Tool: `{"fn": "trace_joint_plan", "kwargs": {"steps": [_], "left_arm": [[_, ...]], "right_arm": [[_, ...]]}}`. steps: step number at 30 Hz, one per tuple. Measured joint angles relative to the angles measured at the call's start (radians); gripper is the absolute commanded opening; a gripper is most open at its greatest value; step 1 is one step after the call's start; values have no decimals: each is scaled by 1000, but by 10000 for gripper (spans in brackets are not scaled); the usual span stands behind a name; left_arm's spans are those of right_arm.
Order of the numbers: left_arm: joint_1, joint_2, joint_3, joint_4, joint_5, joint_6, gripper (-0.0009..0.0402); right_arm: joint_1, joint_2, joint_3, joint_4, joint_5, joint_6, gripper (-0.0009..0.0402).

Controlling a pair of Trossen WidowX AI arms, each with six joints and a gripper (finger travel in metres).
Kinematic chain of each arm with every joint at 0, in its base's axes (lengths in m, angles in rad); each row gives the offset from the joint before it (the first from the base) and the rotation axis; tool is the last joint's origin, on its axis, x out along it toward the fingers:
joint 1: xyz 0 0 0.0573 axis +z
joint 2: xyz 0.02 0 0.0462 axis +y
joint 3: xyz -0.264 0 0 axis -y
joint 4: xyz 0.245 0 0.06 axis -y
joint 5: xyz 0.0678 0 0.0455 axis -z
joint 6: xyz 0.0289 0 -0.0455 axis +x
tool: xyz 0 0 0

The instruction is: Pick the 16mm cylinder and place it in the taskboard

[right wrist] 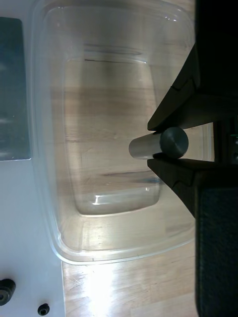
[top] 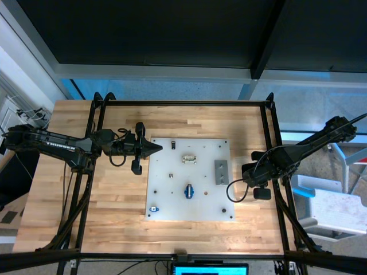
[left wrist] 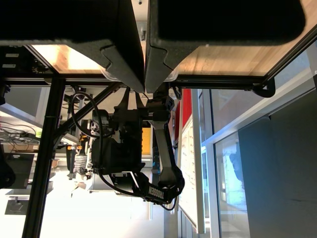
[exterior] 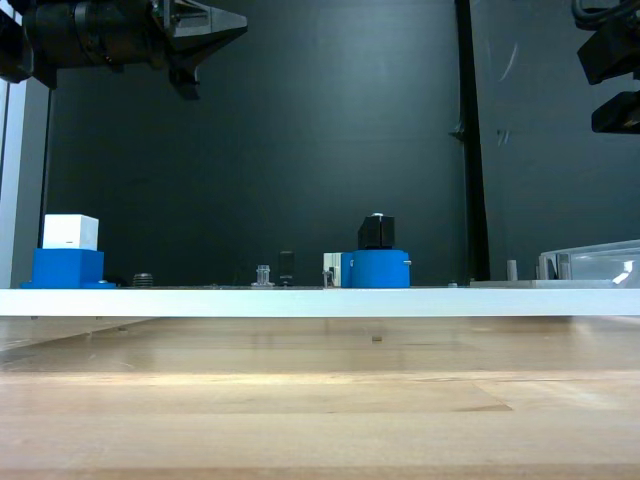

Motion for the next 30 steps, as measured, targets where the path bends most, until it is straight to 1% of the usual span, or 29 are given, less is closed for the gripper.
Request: {"fn": "trace_joint_plan", "kwargs": {"steps": [8, 18, 25, 30], "left_arm": [[0, 0, 0, 0, 0, 0, 0], [0, 0, 0, 0, 0, 0, 0], [0, 0, 0, 0, 0, 0, 0], [0, 0, 0, 0, 0, 0, 0]], "right_arm": [[0, 88, 70, 10, 0, 0, 12], [-10, 249, 209, 17, 0, -10, 12], [-35, 350, 302, 20, 4, -44, 12], [-55, 411, 346, 36, 4, -68, 12]]}}
